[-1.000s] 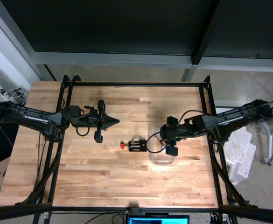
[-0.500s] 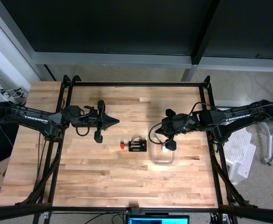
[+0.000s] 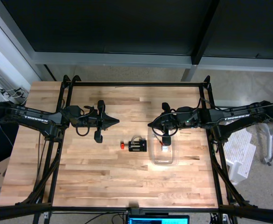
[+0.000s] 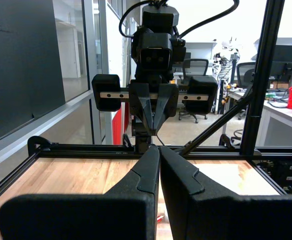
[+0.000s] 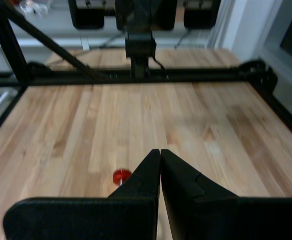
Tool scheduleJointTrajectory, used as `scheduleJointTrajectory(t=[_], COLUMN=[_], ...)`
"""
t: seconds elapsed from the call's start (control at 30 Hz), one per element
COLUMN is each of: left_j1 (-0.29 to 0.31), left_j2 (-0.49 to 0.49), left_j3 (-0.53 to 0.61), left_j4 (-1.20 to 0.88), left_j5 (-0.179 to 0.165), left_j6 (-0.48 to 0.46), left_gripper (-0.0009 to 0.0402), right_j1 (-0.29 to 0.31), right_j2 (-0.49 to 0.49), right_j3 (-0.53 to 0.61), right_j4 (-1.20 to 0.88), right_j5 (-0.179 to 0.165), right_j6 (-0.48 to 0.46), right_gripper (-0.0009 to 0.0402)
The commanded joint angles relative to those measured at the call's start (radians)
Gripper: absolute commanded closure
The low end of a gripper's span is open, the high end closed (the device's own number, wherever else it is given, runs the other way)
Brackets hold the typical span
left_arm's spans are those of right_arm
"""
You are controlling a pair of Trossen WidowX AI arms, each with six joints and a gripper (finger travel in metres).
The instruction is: Remove the RCA connector from the receptacle and place in the container
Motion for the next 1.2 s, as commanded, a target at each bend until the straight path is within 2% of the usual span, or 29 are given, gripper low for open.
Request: scheduleJointTrajectory(t=[0.03, 0.17, 0.37, 0.4, 0.5, 0.57, 0.7, 0.8, 0.93, 1.03, 1.2], left_j1=[0.000, 0.000, 0.000, 0.000, 0.000, 0.000, 0.000, 0.000, 0.000, 0.000, 0.000], left_j2=[0.000, 0.000, 0.000, 0.000, 0.000, 0.000, 0.000, 0.000, 0.000, 0.000, 0.000], left_j3=[0.000, 0.000, 0.000, 0.000, 0.000, 0.000, 0.000, 0.000, 0.000, 0.000, 0.000], left_j4=[0.000, 0.000, 0.000, 0.000, 0.000, 0.000, 0.000, 0.000, 0.000, 0.000, 0.000], left_j5=[0.000, 0.000, 0.000, 0.000, 0.000, 0.000, 0.000, 0.000, 0.000, 0.000, 0.000], left_j6=[0.000, 0.000, 0.000, 0.000, 0.000, 0.000, 0.000, 0.000, 0.000, 0.000, 0.000], left_gripper=[0.0393, 0.0393, 0.0393, 0.0393, 0.0393, 0.0393, 0.0393, 0.0393, 0.0393, 0.0393, 0.0393], right_j1=[-0.024, -0.044, -0.043, -0.043, -0.043, -0.044, -0.045, -0.055, -0.070, -0.078, -0.096], right_j2=[-0.013, -0.052, -0.144, -0.159, -0.192, -0.204, -0.207, -0.207, -0.207, -0.207, -0.209], right_j3=[-0.053, -0.140, -0.230, -0.241, -0.275, -0.289, -0.307, -0.320, -0.336, -0.341, -0.341], right_j4=[0.121, 0.290, 0.388, 0.398, 0.438, 0.444, 0.457, 0.469, 0.481, 0.485, 0.507], right_j5=[-0.048, -0.049, 0.041, 0.040, 0.023, -0.021, -0.030, -0.071, -0.082, -0.121, -0.135], right_j6=[0.001, 0.003, -0.002, -0.002, 0.000, 0.006, 0.006, 0.011, 0.019, 0.025, 0.024], right_gripper=[0.0393, 0.0393, 0.0393, 0.0393, 0.0393, 0.0393, 0.0393, 0.0393, 0.0393, 0.0393, 0.0393])
